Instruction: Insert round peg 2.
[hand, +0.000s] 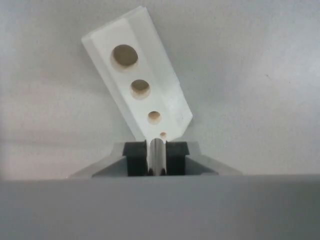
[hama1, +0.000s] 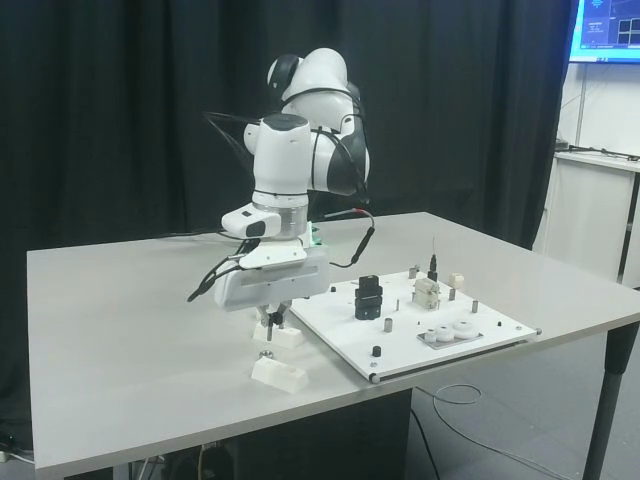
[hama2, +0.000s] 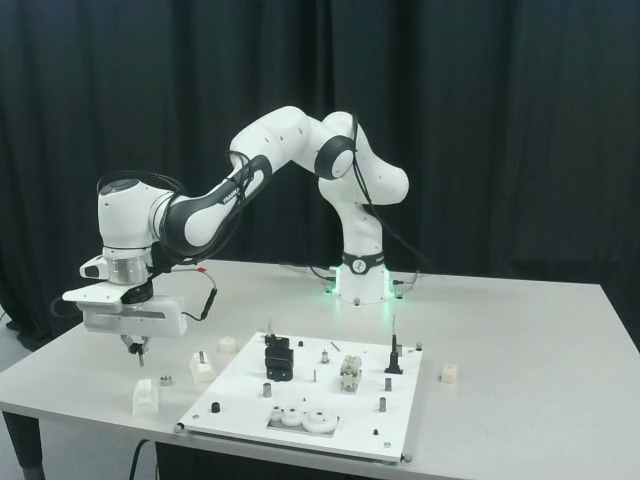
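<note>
Entries run left to right across the grey desk, second room view.

1. White wedge-shaped plastic block, near the front left edge of the desk. In the wrist view a white block with four round holes graded large to small lies below the jaws; probably this same item, though the room views are too distant to confirm.

2. Two-finger jaws of the white robot arm, hanging above the desk just behind item 1. The black fingers are closed onto a slim grey metal round peg, held upright between them with its lower end pointing at the block. This is the task's peg; it is not yet in any hole.

3. Small grey ring-like part and a second small white block, lying on the desk between the jaws and the board.

4. Flat white assembly board, carrying black and white fixtures and several short upright pegs.

5. Small white cube, alone to the right of the board.

Step in hand, by judgement: carrying and aligning, peg gripped and poised over the holed block. The next move calls for centring the peg on the matching hole, keeping it vertical, then a slow straight descent; a small offset would catch the rim.
</note>
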